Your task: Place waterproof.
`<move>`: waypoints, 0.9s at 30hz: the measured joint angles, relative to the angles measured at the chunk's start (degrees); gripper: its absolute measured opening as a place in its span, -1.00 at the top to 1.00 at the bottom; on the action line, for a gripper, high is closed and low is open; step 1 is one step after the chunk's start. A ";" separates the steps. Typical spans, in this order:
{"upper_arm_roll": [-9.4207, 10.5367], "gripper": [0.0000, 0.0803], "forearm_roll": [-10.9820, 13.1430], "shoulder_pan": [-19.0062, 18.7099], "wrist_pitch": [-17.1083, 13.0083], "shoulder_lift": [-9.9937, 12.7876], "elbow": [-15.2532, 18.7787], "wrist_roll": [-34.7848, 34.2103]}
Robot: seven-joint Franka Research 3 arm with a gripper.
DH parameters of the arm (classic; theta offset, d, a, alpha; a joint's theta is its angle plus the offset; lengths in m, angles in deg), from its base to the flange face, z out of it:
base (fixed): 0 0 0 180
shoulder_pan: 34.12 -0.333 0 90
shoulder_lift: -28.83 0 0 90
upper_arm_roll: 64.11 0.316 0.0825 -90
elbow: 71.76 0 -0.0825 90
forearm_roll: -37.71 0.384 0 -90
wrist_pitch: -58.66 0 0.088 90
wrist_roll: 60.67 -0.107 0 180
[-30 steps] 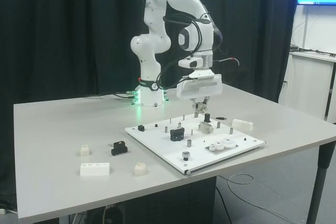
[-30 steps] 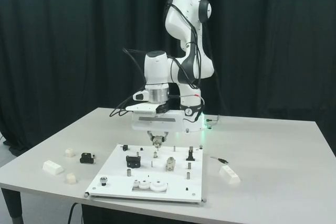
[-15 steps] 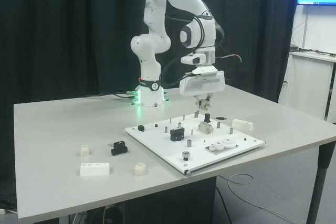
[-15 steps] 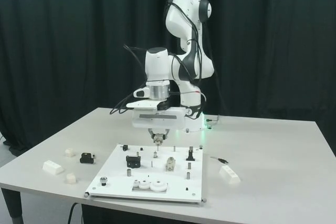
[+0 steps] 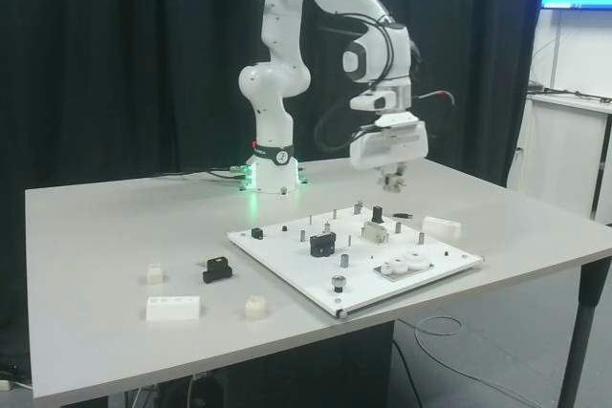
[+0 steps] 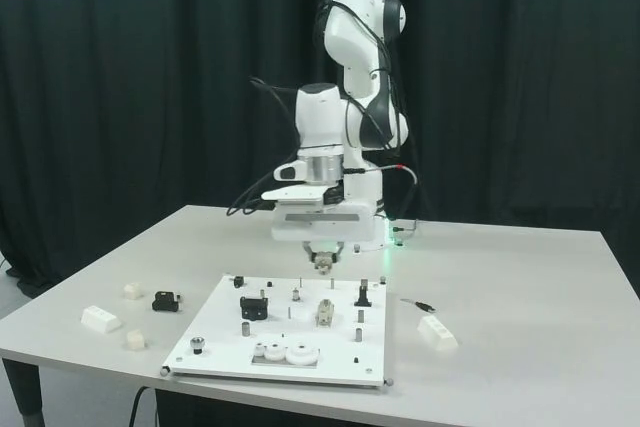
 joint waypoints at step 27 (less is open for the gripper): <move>8.94 0.23 -0.05 -3.22 -1.35 7.15 -6.14 -14.83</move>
